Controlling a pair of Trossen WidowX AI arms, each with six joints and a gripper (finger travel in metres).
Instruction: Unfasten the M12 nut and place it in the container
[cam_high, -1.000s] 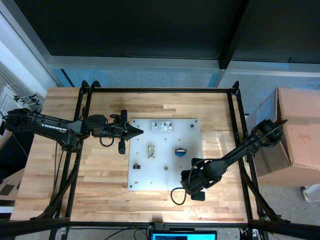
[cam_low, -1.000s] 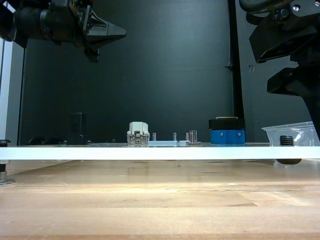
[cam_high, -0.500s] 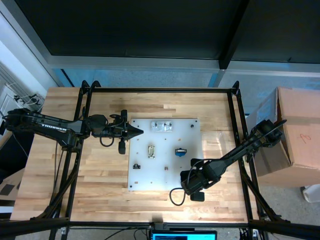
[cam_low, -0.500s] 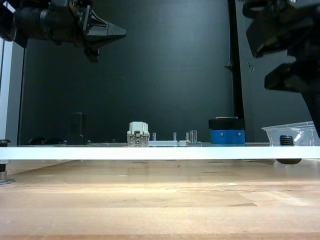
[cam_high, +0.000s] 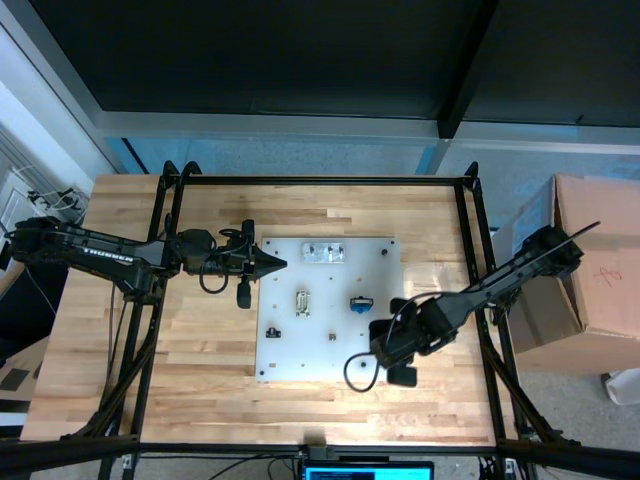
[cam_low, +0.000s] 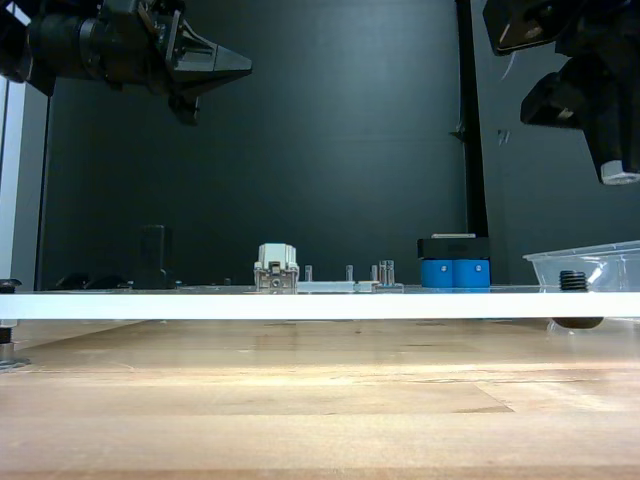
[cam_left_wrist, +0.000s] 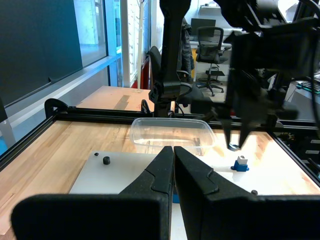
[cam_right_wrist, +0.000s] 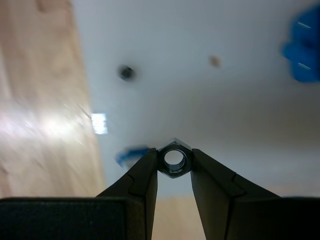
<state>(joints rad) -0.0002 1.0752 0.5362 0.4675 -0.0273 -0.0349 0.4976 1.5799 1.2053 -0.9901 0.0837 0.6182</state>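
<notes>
The small silver nut (cam_right_wrist: 174, 161) is clear of its stud, pinched between the fingers of my right gripper (cam_right_wrist: 173, 165), which is shut on it. In the low view that gripper (cam_low: 618, 176) hangs high above the board's right end. The black ribbed stud (cam_low: 572, 281) stands bare below it, in front of the clear container (cam_low: 600, 262). From above, my right gripper (cam_high: 388, 352) is over the board's near right corner. The left wrist view shows the nut (cam_left_wrist: 233, 146) just beside the container (cam_left_wrist: 172, 134), which looks empty. My left gripper (cam_high: 280, 263) is shut on nothing and hovers at the board's left edge.
On the white board (cam_high: 285, 350) stand a blue block (cam_low: 455, 272), a grey connector (cam_low: 276, 270) and small silver posts (cam_low: 385, 272). A black frame (cam_high: 470, 260) runs round the table. A cardboard box (cam_high: 590, 270) stands off the table to the right.
My right gripper has risen and moved away from the near edge, toward the container side, carrying the nut. The left arm has not moved.
</notes>
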